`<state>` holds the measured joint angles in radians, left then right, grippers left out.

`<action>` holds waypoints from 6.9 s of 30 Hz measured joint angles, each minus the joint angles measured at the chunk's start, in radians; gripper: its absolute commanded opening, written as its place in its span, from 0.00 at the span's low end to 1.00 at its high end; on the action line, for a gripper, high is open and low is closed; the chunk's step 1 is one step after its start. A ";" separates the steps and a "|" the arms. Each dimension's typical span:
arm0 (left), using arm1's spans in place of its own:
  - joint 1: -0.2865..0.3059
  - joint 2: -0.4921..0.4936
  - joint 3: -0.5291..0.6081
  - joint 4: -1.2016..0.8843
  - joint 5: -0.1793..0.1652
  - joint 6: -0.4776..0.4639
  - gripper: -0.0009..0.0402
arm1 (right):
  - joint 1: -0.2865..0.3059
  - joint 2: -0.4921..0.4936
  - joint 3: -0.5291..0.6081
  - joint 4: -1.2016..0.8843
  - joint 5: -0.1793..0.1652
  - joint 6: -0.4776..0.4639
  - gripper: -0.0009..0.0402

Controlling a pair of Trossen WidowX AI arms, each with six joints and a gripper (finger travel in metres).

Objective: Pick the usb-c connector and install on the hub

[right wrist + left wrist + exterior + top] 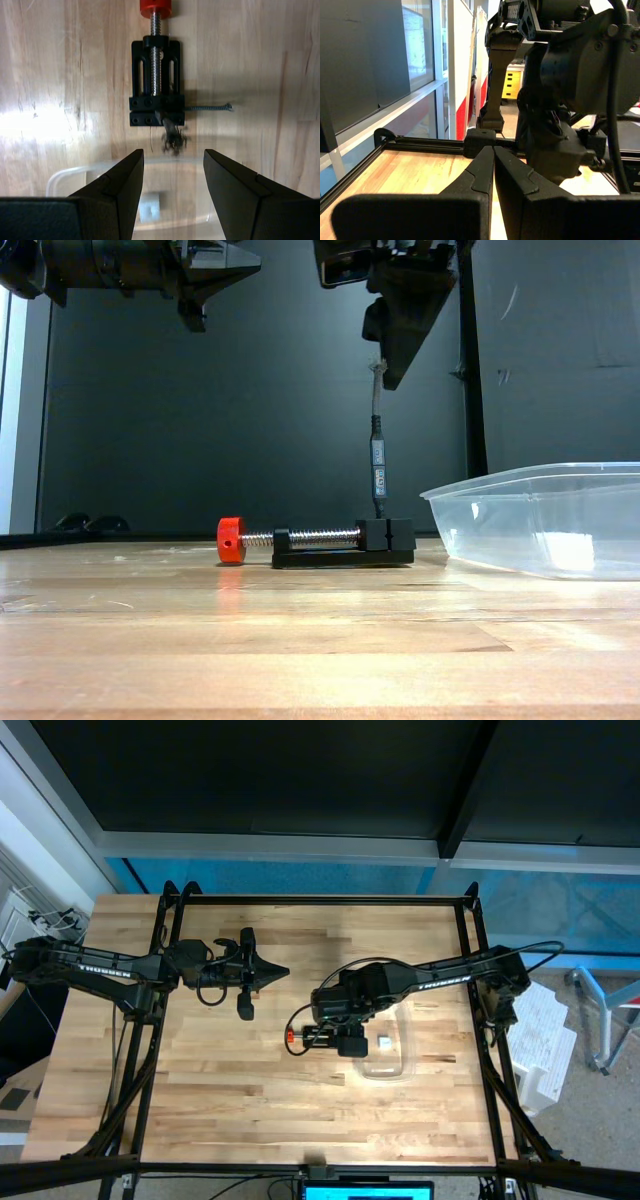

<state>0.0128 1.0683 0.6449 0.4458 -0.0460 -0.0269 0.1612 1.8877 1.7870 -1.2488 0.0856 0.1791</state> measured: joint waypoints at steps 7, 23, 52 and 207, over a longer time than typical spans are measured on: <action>0.000 0.000 0.000 0.000 0.000 0.000 0.02 | 0.000 -0.049 -0.046 0.010 0.000 -0.002 0.42; 0.000 0.000 0.000 0.000 0.000 0.000 0.02 | -0.010 -0.198 -0.161 0.143 0.000 -0.048 0.42; 0.000 0.000 0.000 0.000 0.000 0.000 0.02 | -0.141 -0.875 -0.932 1.183 -0.003 -0.137 0.02; 0.000 0.000 0.000 0.000 0.000 0.000 0.02 | -0.159 -0.960 -1.160 1.536 -0.026 -0.120 0.02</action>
<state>0.0128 1.0683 0.6449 0.4458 -0.0460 -0.0273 0.0021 0.9276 0.6270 0.2874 0.0597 0.0593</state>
